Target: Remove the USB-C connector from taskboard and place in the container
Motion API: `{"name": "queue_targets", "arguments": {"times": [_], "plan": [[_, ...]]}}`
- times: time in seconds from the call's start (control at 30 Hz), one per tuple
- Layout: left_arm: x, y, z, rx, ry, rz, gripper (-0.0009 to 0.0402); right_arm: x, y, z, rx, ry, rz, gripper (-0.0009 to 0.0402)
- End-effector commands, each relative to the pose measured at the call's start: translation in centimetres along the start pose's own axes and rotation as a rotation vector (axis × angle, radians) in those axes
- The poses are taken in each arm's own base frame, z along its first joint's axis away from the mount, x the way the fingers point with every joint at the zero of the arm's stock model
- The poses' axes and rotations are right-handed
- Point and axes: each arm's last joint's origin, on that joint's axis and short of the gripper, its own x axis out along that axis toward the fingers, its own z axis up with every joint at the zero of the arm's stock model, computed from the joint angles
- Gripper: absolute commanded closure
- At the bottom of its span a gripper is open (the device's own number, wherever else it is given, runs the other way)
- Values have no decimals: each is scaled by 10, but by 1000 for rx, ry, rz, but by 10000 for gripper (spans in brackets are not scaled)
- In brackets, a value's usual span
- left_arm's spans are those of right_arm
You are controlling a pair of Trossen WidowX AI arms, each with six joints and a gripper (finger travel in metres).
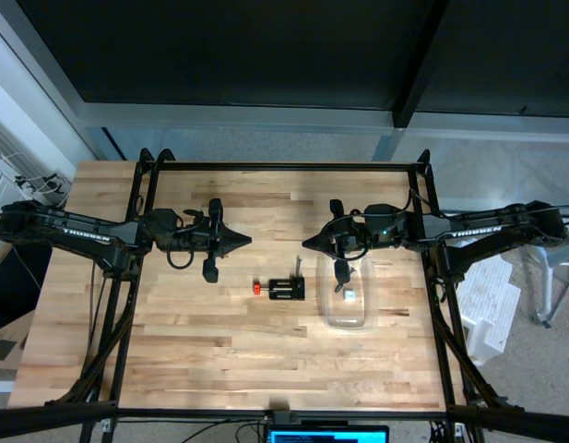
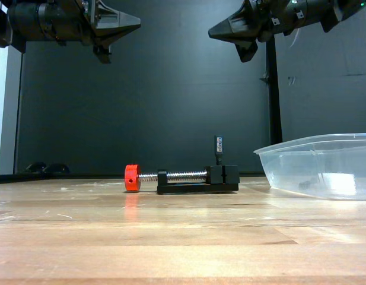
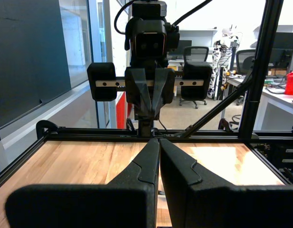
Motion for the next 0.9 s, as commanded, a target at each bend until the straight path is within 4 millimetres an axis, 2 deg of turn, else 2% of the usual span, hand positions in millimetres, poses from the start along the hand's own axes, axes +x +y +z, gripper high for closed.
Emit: {"name": "queue_targets", "arguments": {"times": [0.03, 0.43, 0.9], "plan": [[0, 0, 0, 0, 0, 0, 393, 0, -4, -2, 2, -69, -18, 393], [0, 0, 0, 0, 0, 0, 393, -7, -4, -10, -2, -182, 2, 393], [0, 0, 0, 0, 0, 0, 393, -17, -4, -17, 1, -192, -3, 393]]}}
